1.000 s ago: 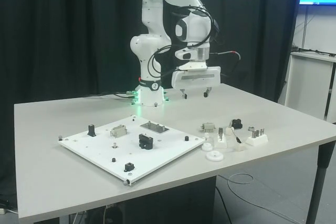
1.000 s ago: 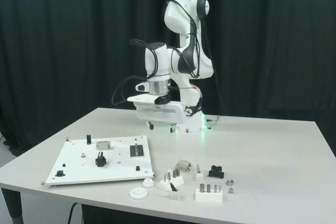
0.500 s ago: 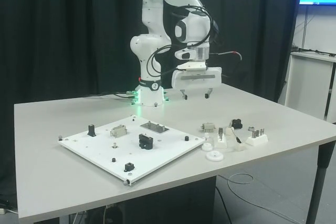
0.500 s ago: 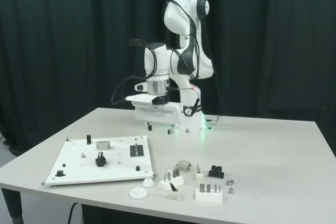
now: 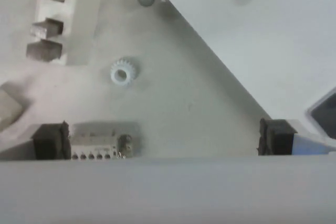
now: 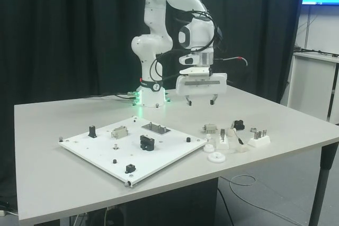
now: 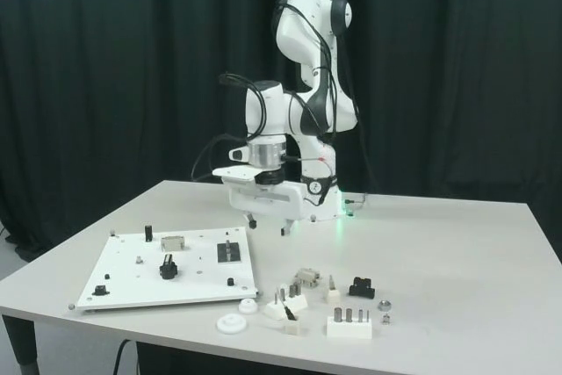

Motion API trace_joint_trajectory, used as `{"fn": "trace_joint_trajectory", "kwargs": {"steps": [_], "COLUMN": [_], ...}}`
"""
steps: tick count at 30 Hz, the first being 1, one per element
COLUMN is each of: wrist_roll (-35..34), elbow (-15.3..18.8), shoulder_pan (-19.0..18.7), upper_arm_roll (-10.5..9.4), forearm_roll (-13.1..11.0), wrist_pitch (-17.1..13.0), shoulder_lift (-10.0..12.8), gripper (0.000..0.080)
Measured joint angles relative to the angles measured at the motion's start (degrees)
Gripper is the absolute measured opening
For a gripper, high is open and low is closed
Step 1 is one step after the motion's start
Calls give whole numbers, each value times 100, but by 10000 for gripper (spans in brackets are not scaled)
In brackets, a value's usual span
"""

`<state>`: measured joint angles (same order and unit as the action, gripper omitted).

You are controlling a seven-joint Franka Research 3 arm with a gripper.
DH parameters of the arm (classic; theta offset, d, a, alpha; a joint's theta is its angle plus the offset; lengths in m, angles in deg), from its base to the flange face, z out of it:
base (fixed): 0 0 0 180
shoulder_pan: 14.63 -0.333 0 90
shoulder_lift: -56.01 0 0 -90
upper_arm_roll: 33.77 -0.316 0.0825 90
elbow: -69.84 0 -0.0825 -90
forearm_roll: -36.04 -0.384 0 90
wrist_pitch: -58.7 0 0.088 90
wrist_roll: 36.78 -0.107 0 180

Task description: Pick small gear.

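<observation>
White plastic, toothed and round, the small gear (image 6: 208, 148) lies flat on the grey table (image 6: 53, 125), near the edge farthest from the arm's base. It sits just beside the corner of the white square assembly board (image 6: 164, 152), and a larger white gear (image 6: 215, 157) lies just beside it, closer to that edge. From the second room camera the small gear (image 7: 248, 306) shows at the same board corner, apart from the cluster of white holder blocks with metal pins (image 7: 349, 326).

The white arm's two-finger gripper (image 6: 201, 101) hangs in the air above the table, between the base and the loose parts, touching nothing. Its black fingertips (image 5: 50, 140) are spread wide with nothing between them.

In the wrist view the small gear (image 5: 123, 72) is not in the gap between the fingertips. It lies off the line joining them, nearer to one finger than the other. Below that finger lies a grey rectangular connector with a row of holes (image 5: 102, 140). The board's corner (image 5: 262, 40) fills the space toward the other finger.
</observation>
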<state>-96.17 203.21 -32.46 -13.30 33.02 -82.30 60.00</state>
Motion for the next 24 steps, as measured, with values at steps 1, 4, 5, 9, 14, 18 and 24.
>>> {"fn": "trace_joint_trajectory", "kwargs": {"steps": [1, 4, 5, 9, 14, 18, 24], "wrist_roll": [-32, -119, -144, -219, -365, -403, -362], "elbow": [1, 2, 2, 2, 2, 0, -5], "shoulder_pan": [-5, -20, -23, -32, -40, -43, -63], "upper_arm_roll": [-6, -28, -38, -69, -98, -124, -150], "forearm_roll": [-3, -14, -18, -55, -127, -128, -127], "wrist_pitch": [-42, -172, -212, -366, -539, -670, -851], "shoulder_lift": [24, 100, 128, 226, 346, 441, 584], "gripper": [800, 800, 800, 800, 800, 800, 800]}}
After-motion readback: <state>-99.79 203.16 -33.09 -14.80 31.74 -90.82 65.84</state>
